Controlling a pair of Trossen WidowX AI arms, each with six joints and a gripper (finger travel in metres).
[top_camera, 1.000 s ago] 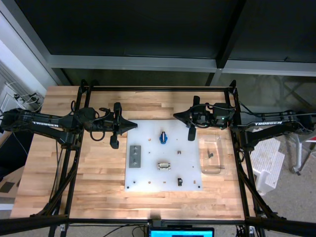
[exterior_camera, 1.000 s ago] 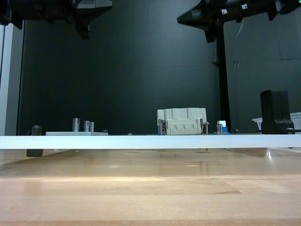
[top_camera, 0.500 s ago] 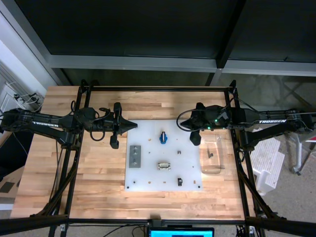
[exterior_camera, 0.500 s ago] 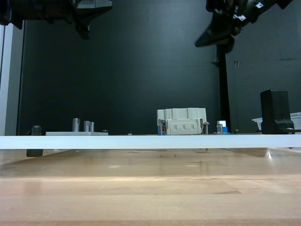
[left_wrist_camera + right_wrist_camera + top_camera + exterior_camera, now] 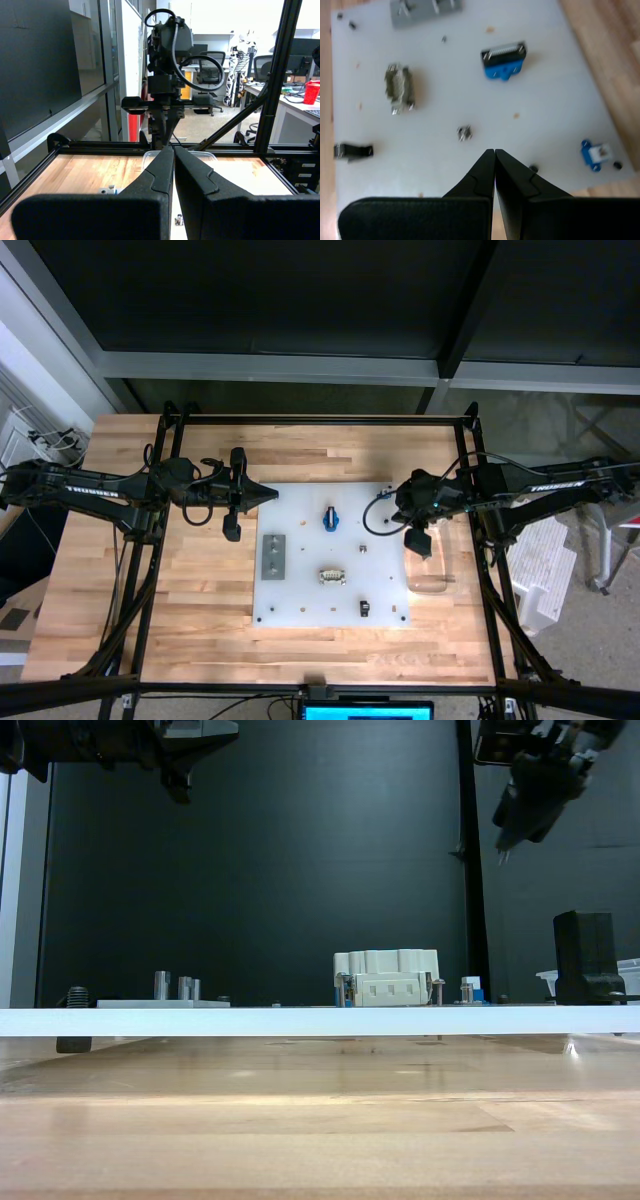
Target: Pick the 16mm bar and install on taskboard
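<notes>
Two wrist views: fingers closed; left gripper by board, right gripper near tray.

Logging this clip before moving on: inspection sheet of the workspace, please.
Surface: wooden table, white task board on it.
Job's things: 16mm bar, cannot tell where it is.
Clutter: clear tray right of board.
Grippers: left gripper shut, raised by board's far left corner; right gripper shut, raised over board's right edge by tray.
Cables: black cable loops on both arms.
Surroundings: black frame, screen at near edge.
</notes>
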